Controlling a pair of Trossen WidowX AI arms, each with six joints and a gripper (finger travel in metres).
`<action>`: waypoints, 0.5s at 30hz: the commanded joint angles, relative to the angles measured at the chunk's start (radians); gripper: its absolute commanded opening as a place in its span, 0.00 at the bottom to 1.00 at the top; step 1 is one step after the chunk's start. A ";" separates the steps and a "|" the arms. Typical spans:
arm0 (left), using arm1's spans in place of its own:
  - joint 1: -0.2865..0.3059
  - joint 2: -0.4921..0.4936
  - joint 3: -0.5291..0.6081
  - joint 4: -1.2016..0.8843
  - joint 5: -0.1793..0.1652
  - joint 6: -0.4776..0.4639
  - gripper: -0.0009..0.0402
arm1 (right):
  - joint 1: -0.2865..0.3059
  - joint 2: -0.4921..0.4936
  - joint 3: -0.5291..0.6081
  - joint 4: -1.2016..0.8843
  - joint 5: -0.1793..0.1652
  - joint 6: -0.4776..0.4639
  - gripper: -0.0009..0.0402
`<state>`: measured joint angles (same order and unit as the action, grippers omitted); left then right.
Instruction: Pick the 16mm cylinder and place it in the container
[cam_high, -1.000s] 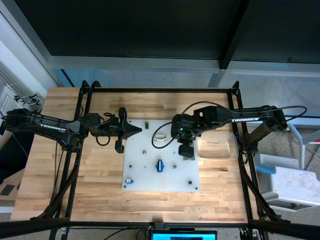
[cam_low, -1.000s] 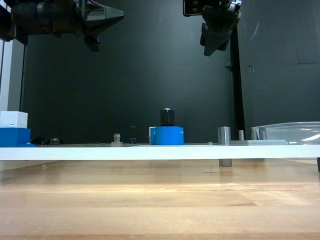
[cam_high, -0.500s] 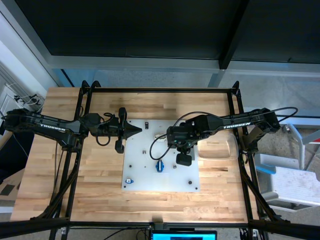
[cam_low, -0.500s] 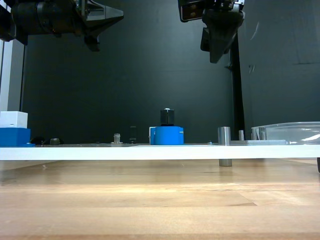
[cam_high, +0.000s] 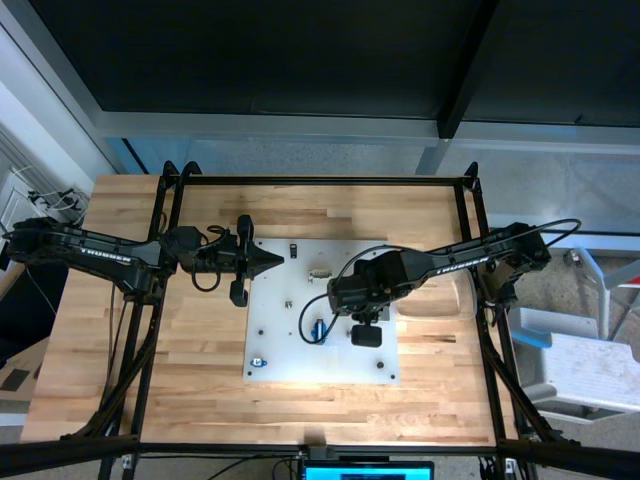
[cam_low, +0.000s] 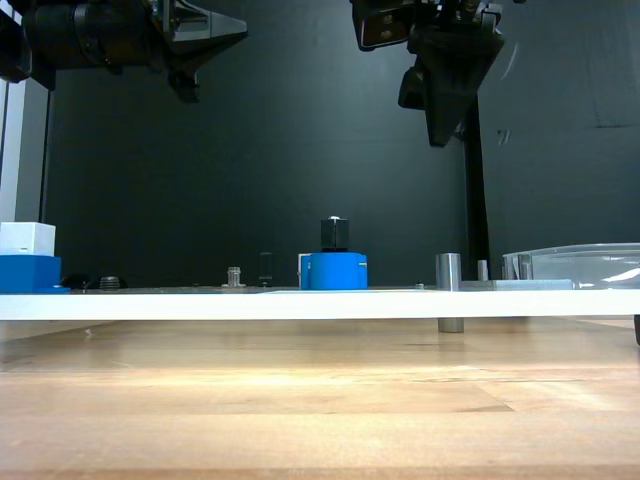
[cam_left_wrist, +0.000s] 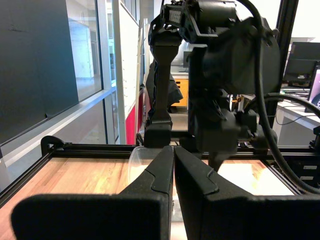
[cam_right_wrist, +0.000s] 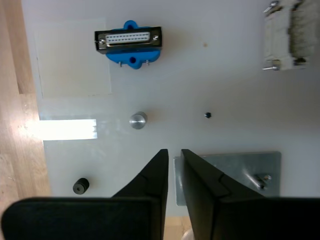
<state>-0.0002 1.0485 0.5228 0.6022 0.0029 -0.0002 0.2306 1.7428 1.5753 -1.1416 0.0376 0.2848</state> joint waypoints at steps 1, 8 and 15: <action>0.000 0.000 0.000 0.000 0.000 0.000 0.02 | 0.010 0.025 -0.001 0.001 -0.003 0.013 0.17; 0.000 0.000 0.000 0.000 0.000 0.000 0.02 | 0.027 0.061 -0.001 0.011 -0.003 0.021 0.25; 0.000 0.000 0.000 0.000 0.000 0.000 0.02 | 0.043 0.107 -0.001 0.023 -0.002 0.021 0.34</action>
<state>-0.0002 1.0485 0.5224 0.6022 0.0029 -0.0002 0.2710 1.8416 1.5742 -1.1225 0.0345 0.3080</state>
